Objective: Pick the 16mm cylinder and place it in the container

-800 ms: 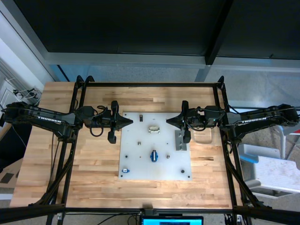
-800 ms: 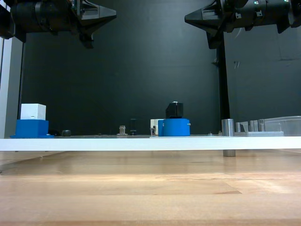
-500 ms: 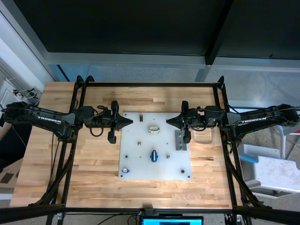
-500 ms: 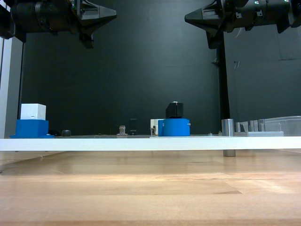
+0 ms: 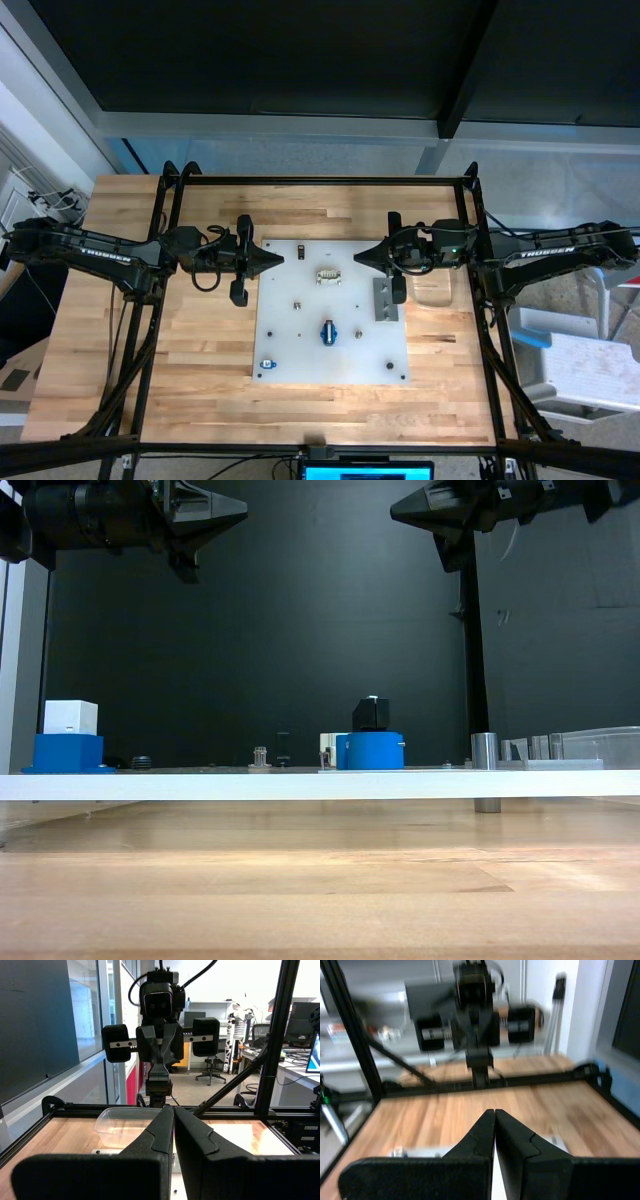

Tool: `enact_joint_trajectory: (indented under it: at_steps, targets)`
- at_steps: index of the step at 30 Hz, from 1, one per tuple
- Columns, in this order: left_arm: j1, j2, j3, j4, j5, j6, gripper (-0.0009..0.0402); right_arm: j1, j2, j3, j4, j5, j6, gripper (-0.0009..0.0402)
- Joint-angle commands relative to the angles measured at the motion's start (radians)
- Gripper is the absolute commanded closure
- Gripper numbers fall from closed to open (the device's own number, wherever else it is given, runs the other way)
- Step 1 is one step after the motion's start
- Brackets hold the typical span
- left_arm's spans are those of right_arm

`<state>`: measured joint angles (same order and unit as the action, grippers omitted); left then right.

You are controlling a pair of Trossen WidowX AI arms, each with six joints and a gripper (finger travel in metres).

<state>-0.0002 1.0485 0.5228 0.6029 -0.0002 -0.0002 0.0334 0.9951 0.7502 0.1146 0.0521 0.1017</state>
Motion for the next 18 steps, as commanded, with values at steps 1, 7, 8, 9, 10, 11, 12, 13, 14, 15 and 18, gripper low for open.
enact_joint_trajectory:
  at_steps: [1,7,8,9,10,11,12,13,14,15,18]
  targets:
    - [0.000,0.000,0.000,0.000,0.000,0.000,0.0393,0.001,0.008,0.069,-0.145,0.000,0.005,0.0393]
    - [0.000,0.000,0.000,0.000,0.000,0.000,0.0393,0.003,0.050,0.219,-0.441,-0.001,0.003,0.0393]
    - [0.000,0.000,0.000,0.000,0.000,0.000,0.0393,0.004,0.062,0.245,-0.487,-0.001,0.002,0.0393]
    - [0.000,0.000,0.000,0.000,0.000,0.000,0.0393,0.004,0.074,0.270,-0.530,0.000,0.003,0.0393]
    - [0.000,0.000,0.000,0.000,0.000,0.000,0.0393,0.005,0.088,0.295,-0.575,-0.001,0.003,0.0393]
    - [0.000,0.000,0.000,0.000,0.000,0.000,0.0393,0.006,0.100,0.317,-0.614,-0.001,0.003,0.0393]
    - [0.000,0.000,0.000,0.000,0.000,0.000,0.0393,0.006,0.114,0.339,-0.653,-0.001,0.003,0.0393]
    - [0.000,0.000,0.000,0.000,0.000,0.000,0.0393,0.007,0.129,0.360,-0.692,0.000,0.004,0.0393]
    - [0.000,0.000,0.000,0.000,0.000,0.000,0.0393,0.009,0.145,0.381,-0.729,0.000,0.007,0.0393]
    - [0.000,0.000,0.000,0.000,0.000,0.000,0.0393,0.011,0.161,0.402,-0.764,0.000,0.011,0.0393]
    - [0.000,0.000,0.000,0.000,0.000,0.000,0.0393,0.019,0.214,0.462,-0.858,0.000,0.024,0.0393]
